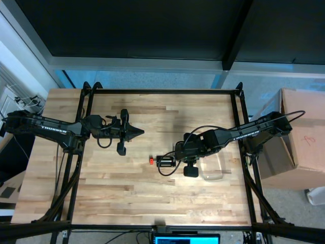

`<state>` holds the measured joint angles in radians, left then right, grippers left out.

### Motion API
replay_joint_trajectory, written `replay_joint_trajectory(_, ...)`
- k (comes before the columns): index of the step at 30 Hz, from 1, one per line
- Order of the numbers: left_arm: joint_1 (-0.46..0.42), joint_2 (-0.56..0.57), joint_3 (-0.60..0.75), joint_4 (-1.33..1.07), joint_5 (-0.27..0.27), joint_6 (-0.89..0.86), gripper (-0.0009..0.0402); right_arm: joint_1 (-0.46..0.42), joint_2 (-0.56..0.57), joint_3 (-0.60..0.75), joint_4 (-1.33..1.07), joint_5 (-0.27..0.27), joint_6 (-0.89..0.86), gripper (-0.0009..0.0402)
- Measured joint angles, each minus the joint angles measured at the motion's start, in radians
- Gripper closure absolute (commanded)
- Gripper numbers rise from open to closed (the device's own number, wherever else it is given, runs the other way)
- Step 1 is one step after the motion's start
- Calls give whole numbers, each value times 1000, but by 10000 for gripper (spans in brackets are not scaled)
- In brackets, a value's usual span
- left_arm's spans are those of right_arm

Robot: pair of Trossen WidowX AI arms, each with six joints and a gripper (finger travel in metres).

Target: Remove the USB-C connector from the USB-C receptacle and place in the container

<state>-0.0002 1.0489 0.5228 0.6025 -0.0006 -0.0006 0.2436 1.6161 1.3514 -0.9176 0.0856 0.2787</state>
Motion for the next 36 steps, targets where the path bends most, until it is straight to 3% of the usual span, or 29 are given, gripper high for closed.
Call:
replay_joint_trajectory(11, 0, 0, 0, 0, 0, 0, 393, -8, 86, 145, -145, 2, -41, 188)
replay_joint_trajectory(15, 0, 0, 0, 0, 0, 0, 393, -10, 116, 159, -145, 2, -50, 149)
replay_joint_trajectory(27, 0, 0, 0, 0, 0, 0, 393, -23, 281, 331, -186, 1, -84, 172)
replay_joint_trajectory(36, 0, 0, 0, 0, 0, 0, 393, -30, 299, 333, -200, 0, -101, 189)
